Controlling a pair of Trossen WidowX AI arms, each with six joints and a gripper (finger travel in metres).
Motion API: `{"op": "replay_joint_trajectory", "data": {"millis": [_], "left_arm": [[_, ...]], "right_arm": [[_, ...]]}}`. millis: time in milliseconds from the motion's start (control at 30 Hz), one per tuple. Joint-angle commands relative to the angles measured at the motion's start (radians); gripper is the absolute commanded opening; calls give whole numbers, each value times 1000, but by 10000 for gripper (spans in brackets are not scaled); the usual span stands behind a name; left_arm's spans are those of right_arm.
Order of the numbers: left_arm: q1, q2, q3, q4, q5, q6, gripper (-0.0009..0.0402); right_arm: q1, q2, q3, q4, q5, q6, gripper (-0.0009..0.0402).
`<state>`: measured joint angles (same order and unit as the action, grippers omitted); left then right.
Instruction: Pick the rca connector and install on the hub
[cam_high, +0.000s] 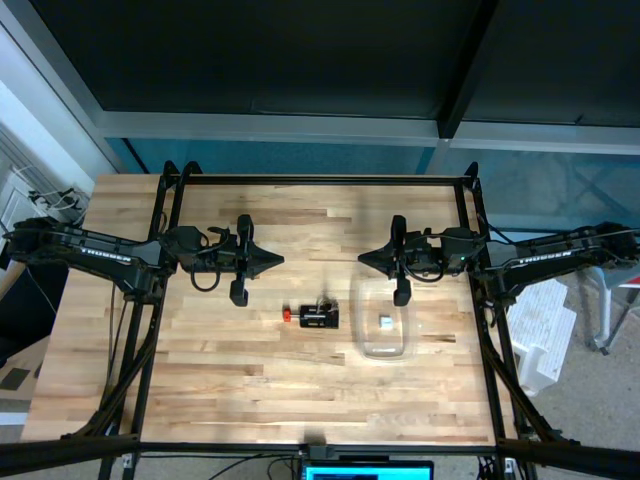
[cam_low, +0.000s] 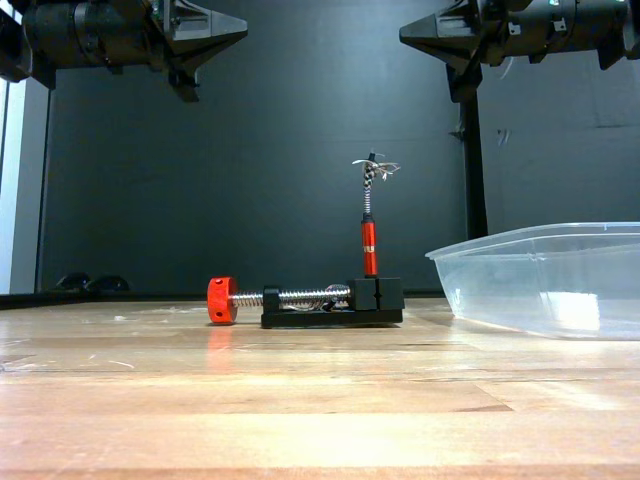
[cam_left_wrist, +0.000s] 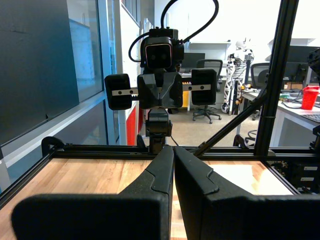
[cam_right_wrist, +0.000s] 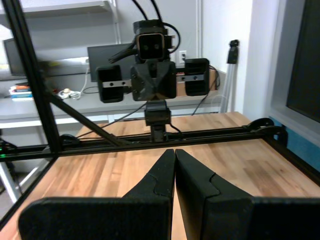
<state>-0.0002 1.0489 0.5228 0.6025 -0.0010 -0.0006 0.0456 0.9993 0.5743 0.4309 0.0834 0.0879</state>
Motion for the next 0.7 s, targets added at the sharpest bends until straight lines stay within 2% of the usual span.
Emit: {"op": "replay_joint_trajectory", "data": {"millis": [33,700], "left_arm": [[0,0,0,0,0,0,0],[0,0,0,0,0,0,0]], "right_arm": [[1,0,5,1,-2,7,0],[0,3,4,-9,2,7,0]]}}
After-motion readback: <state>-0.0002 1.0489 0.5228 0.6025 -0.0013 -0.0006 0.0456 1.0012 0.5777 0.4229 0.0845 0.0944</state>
